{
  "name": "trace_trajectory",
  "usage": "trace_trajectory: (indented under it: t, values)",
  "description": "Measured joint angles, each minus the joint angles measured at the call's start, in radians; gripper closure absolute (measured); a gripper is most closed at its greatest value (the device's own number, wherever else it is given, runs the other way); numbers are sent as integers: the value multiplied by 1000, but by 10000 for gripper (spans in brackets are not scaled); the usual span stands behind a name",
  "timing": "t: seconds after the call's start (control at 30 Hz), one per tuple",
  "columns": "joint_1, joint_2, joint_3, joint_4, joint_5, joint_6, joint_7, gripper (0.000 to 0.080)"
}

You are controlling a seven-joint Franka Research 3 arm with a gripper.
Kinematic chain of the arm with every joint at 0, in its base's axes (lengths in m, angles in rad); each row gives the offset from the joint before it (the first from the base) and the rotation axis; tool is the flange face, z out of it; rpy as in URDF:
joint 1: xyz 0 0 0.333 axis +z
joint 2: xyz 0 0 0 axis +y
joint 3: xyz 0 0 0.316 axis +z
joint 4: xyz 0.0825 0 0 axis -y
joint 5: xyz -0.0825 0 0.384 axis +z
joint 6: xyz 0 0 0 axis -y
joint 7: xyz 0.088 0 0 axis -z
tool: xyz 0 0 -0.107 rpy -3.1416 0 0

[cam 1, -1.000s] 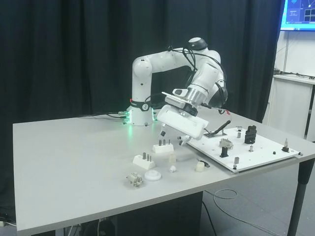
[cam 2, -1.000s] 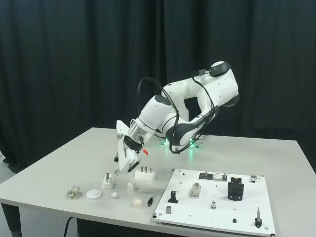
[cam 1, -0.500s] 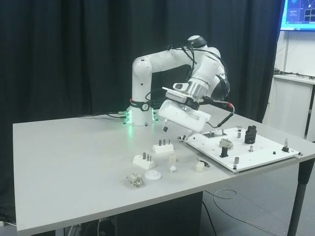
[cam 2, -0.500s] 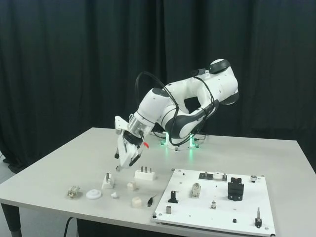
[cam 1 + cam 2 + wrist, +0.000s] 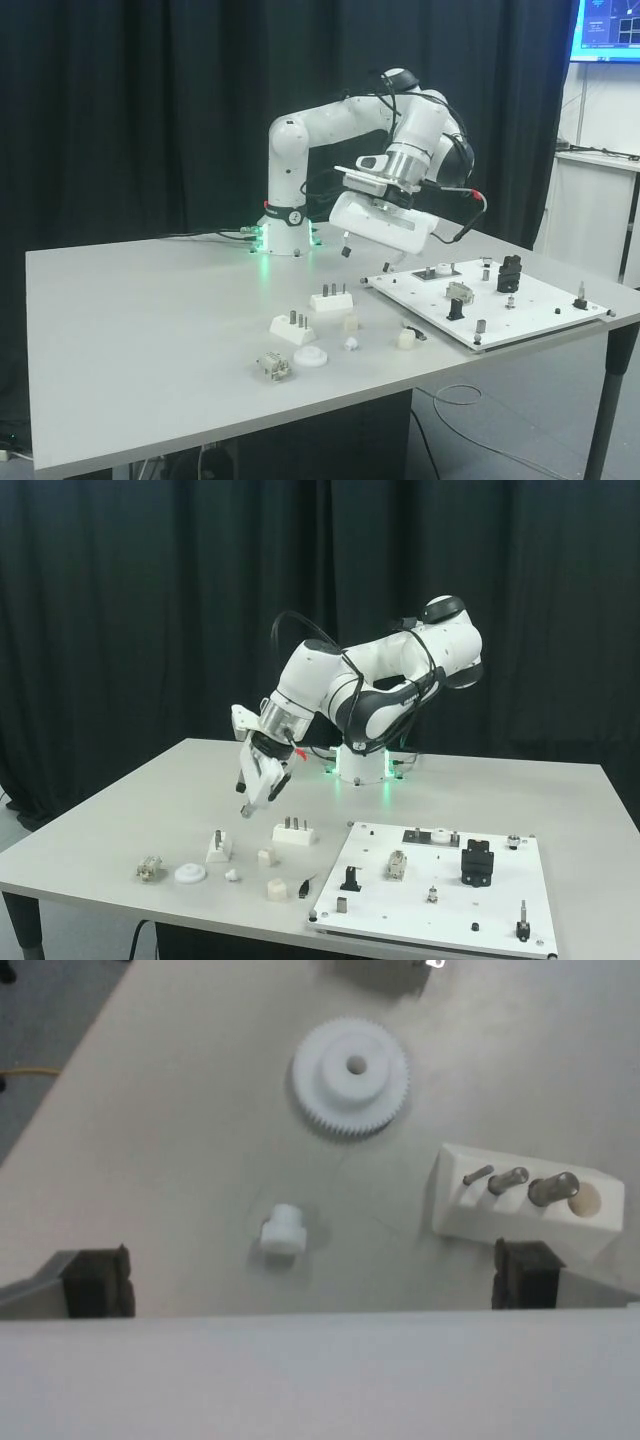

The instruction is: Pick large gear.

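We see the white arm reaching out from its base, which is bolted near the far edge of the grey surface, with the pincer held in the air well above the loose parts. Its two black fingertips stand wide apart and nothing lies between them; it holds nothing. In the second room view the pincer hangs over the bare surface, tilted, above and a little behind the small parts.

The large gear lies flat on the surface, white, toothed all round, with a hole in its middle. In the first room view the large gear sits near the front edge, and in the second room view we find the large gear close to the front edge as well.

Just beside the gear stands a white block with three grey pins upright in it. A small white piece lies apart from the gear, closer to the pincer in the wrist view. A small metal part rests just beside the gear on its other side. A second pin block stands farther from the front edge. The white board carrying several fittings lies toward the right end of the surface in the room views.
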Motion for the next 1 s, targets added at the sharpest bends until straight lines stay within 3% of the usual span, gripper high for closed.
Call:
trace_trajectory:
  t: [0.4,0.8,1.0]
  values:
    - [-3,0,-18,28,-1,-38,-3,3]
    - [-32,-1,-28,47,0,-46,-96,3]
    - [-71,-12,-32,58,29,-60,-151,3]
